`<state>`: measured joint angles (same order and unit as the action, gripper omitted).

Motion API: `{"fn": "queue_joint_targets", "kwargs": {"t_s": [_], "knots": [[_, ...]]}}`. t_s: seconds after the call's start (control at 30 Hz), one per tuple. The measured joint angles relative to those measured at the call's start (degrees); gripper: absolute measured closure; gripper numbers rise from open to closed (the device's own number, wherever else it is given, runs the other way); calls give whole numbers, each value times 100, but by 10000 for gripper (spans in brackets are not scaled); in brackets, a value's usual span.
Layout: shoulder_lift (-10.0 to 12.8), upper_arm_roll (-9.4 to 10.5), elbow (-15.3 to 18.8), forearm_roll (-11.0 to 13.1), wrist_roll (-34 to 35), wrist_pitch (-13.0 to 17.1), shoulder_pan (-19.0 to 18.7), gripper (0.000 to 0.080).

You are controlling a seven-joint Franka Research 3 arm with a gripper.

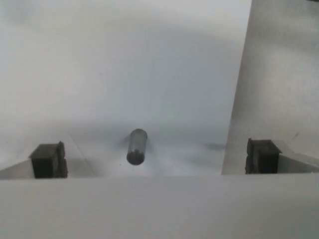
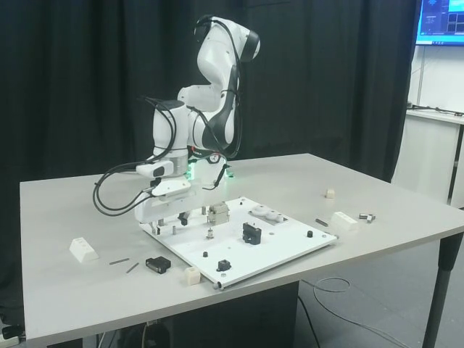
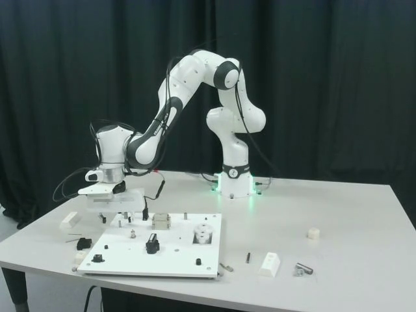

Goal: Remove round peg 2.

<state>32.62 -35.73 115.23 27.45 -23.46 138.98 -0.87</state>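
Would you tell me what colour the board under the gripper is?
White; the board shows best in the first room view, lying on the grey table.

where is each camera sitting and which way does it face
Wrist view: on the wrist, looking down past both fingertips of the gripper at a peg standing in the white board.
First room view: off the table's corner, seeing the arm.
Second room view: in front, facing the arm's base.
Both room views share arm, board, table.

The arm (image 3: 195,84) is white with rounded links and black bands at its joints. Black cables (image 2: 116,196) loop from the wrist. A green light glows at the base (image 3: 235,185), and the fingertips (image 1: 48,160) are black.
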Motion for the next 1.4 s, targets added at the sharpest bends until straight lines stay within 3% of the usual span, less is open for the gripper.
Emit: {"fn": "queue_joint_targets", "kwargs": {"t_s": [0.77, 0.8, 0.97, 1.0, 1.3, 1.33, 1.4], "knots": [[-6, 9, 153, 0, -9, 137, -49, 3], [-6, 12, 155, 0, -9, 141, -53, 124], [-6, 15, 161, 0, -9, 169, -81, 124], [-6, 15, 163, 0, -10, 177, -86, 284], [-6, 15, 189, 0, -24, 240, -105, 284], [-6, 15, 191, 0, -29, 241, -105, 672], [-8, 16, 195, 0, -44, 240, -107, 672]]}}
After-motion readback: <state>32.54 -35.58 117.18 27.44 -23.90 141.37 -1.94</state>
